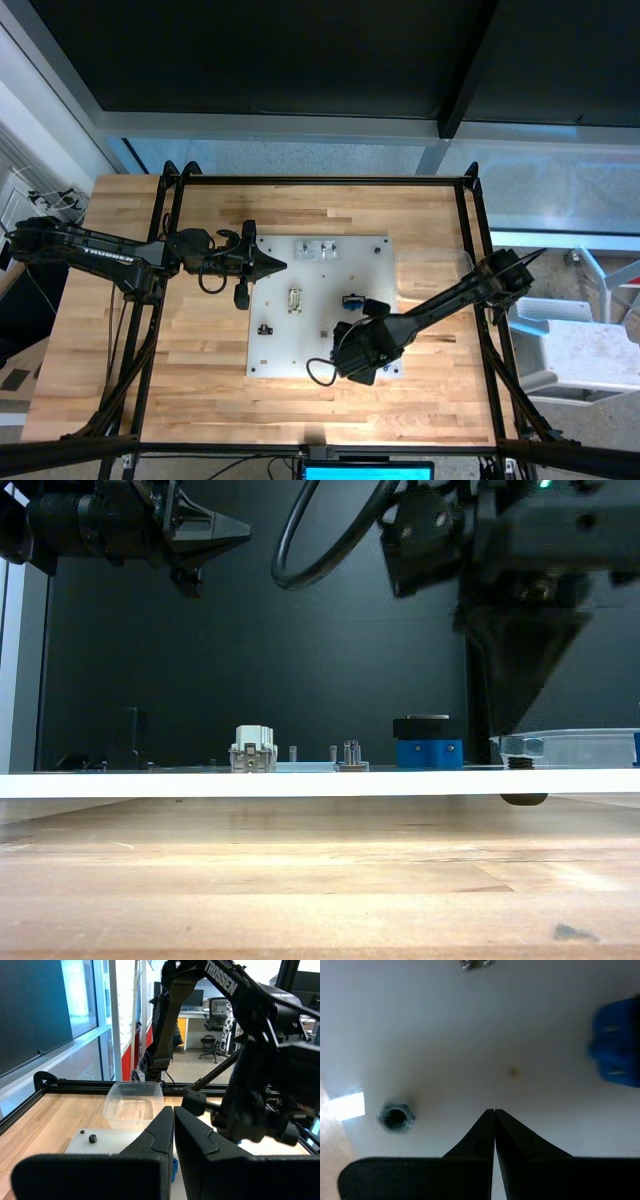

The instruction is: Unfasten the M12 fastener and place in the container

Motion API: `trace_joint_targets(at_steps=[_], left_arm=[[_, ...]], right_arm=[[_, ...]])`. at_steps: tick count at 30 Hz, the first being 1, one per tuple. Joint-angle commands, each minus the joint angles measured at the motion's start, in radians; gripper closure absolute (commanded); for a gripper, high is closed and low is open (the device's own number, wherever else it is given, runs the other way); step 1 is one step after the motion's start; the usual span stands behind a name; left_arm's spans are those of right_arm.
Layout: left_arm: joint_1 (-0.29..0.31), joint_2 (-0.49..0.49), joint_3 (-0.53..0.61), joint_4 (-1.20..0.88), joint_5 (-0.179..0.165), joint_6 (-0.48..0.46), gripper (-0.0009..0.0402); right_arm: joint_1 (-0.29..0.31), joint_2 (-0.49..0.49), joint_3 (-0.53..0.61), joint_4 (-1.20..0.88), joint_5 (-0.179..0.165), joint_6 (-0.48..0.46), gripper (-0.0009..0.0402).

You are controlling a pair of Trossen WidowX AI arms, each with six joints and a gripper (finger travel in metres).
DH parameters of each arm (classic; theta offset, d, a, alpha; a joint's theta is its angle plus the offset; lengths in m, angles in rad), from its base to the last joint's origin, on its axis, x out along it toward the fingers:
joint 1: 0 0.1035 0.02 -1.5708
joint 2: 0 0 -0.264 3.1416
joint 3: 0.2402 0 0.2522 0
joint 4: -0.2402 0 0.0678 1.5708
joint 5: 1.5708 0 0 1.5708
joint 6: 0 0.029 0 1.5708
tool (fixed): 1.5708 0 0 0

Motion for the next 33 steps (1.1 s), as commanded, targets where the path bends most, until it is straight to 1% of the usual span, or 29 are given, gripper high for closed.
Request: trace_joint_targets(at_steps=[1,3,4,9,11,14,16,19,26,28,33], left_arm=[[0.000,0.000,0.000,0.000,0.000,0.000,0.0393],[0.000,0.000,0.000,0.000,0.000,0.000,0.0393],[0.000,0.000,0.000,0.000,0.000,0.000,0.0393],[0.000,0.000,0.000,0.000,0.000,0.000,0.0393],[0.000,0.000,0.000,0.000,0.000,0.000,0.0393],[0.000,0.000,0.000,-0.001,0.000,0.000,0.0393],[0.000,0.000,0.000,0.000,0.000,0.000,0.0393],[0.000,0.000,0.000,0.000,0.000,0.000,0.0393],[0.000,0.000,0.000,-0.001,0.000,0.000,0.0393],[0.000,0.000,0.000,-0.001,0.000,0.000,0.0393],[0.000,0.000,0.000,-0.001,0.000,0.000,0.0393]], right_arm=[[0.003,-0.014,0.002,0.001,-0.019,0.002,0.0393],[0.003,-0.023,0.004,0.000,-0.032,0.012,0.0393],[0.003,-0.024,0.008,0.001,-0.048,0.027,0.0393],[0.003,-0.045,0.043,0.000,-0.127,0.169,0.0393],[0.003,-0.045,0.068,-0.011,-0.144,0.227,0.0393],[0.003,-0.045,0.104,-0.032,-0.153,0.332,0.0387],[0.005,-0.045,0.121,-0.031,-0.156,0.375,0.0376],[0.008,-0.031,0.149,-0.040,-0.154,0.373,0.0346],[0.009,0.002,0.151,-0.034,-0.154,0.383,0.0243],[0.009,0.009,0.150,-0.033,-0.145,0.381,0.0216],[0.008,0.039,0.149,-0.025,-0.145,0.382,0.0167]])
